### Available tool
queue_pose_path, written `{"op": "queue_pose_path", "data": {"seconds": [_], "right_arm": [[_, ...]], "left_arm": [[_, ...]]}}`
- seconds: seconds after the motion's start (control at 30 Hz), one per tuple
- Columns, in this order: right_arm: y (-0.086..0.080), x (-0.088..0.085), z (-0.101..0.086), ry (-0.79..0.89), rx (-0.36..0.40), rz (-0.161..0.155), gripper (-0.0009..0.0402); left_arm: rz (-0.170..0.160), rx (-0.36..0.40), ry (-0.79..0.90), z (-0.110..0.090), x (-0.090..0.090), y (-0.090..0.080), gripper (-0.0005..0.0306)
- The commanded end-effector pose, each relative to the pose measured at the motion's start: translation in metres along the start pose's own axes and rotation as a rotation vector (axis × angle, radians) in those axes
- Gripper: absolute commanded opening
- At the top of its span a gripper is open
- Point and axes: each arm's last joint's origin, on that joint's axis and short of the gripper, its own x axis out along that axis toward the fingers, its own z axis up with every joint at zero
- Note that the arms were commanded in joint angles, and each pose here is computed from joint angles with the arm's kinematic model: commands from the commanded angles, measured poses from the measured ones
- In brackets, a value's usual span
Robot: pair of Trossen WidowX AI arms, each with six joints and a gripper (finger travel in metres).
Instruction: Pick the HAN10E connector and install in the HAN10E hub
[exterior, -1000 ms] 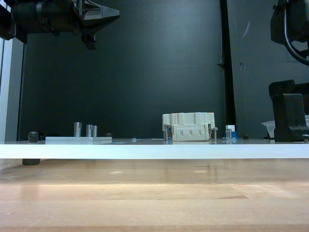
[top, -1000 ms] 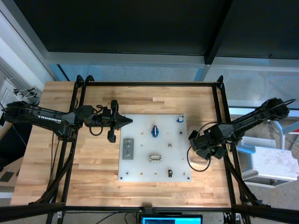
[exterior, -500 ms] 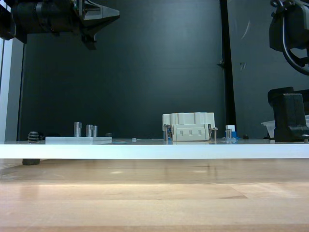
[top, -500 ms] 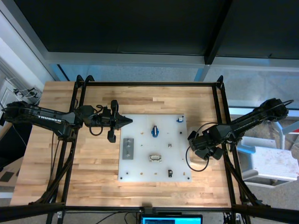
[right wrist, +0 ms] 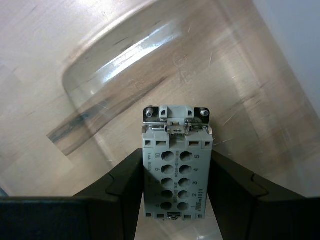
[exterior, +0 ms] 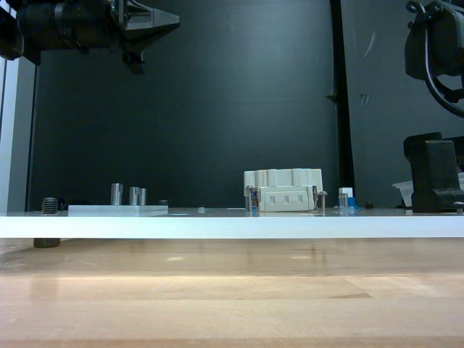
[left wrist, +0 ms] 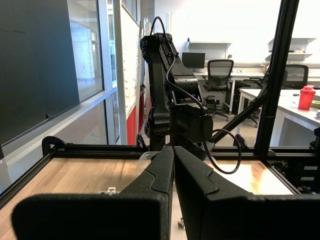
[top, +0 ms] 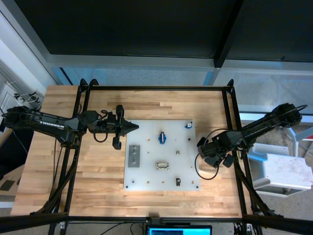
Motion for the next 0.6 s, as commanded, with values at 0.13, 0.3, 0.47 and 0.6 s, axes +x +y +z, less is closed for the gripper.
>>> {"op": "queue_pose_path", "data": {"seconds": [0.13, 0.3, 0.47, 0.6], "right_arm": [[-0.001, -0.020, 0.001, 0.003, 0.001, -0.025, 0.0039], [-0.001, -0.047, 0.002, 0.016, 0.001, -0.042, 0.0034], [-0.003, -0.076, 0.006, -0.012, 0.004, -0.064, 0.0034], [-0.009, -0.093, 0.009, -0.031, 0.060, -0.138, 0.0034]], "left_arm": [[0.000, 0.000, 0.000, 0.000, 0.000, 0.000, 0.0000], [0.000, 0.000, 0.000, 0.000, 0.000, 0.000, 0.0000], [0.000, 0.000, 0.000, 0.000, 0.000, 0.000, 0.0000], [0.000, 0.000, 0.000, 0.000, 0.000, 0.000, 0.0000]]}}
